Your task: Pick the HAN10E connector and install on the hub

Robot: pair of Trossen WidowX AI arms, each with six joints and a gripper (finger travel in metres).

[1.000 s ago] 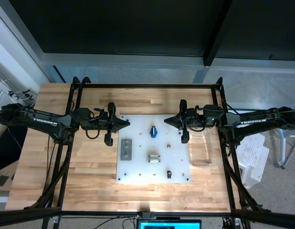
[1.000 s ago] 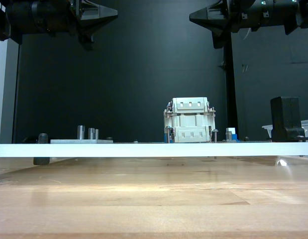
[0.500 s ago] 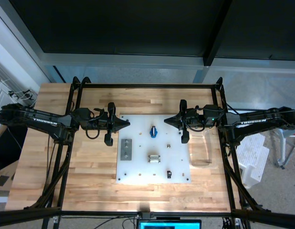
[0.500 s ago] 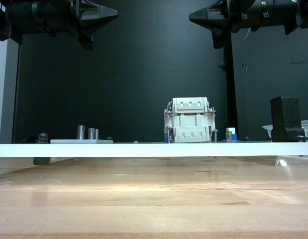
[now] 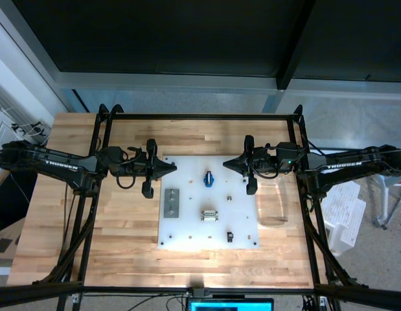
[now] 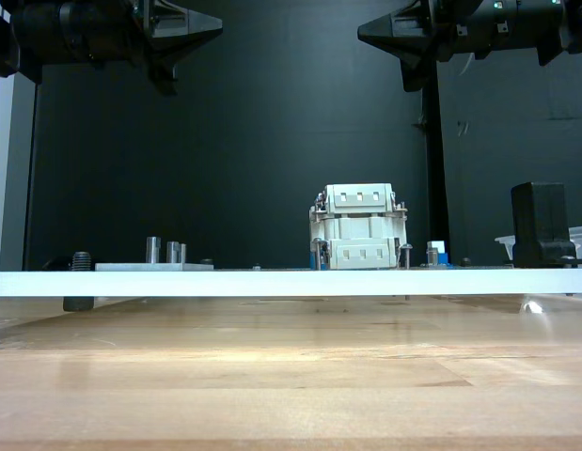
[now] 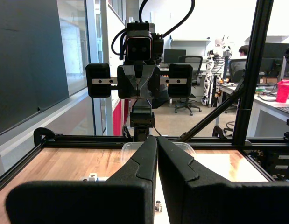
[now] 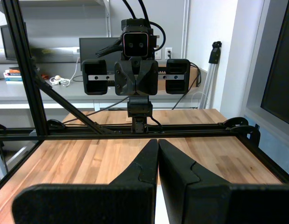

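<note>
Left gripper (image 5: 173,167) and right gripper (image 5: 226,163) hang high at mid-frame either side of the board (image 5: 187,230), fingers pressed together, while the connector (image 6: 359,198) sits atop the hub (image 6: 359,252) at centre, where incomplete seating could leave it tilted.

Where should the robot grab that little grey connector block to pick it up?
Probably by its two long flat faces, coming straight down: the HAN10E connector stands upright with its top free, and screws crowd its short ends. The left gripper and right gripper hang shut above the board's far side.
</note>
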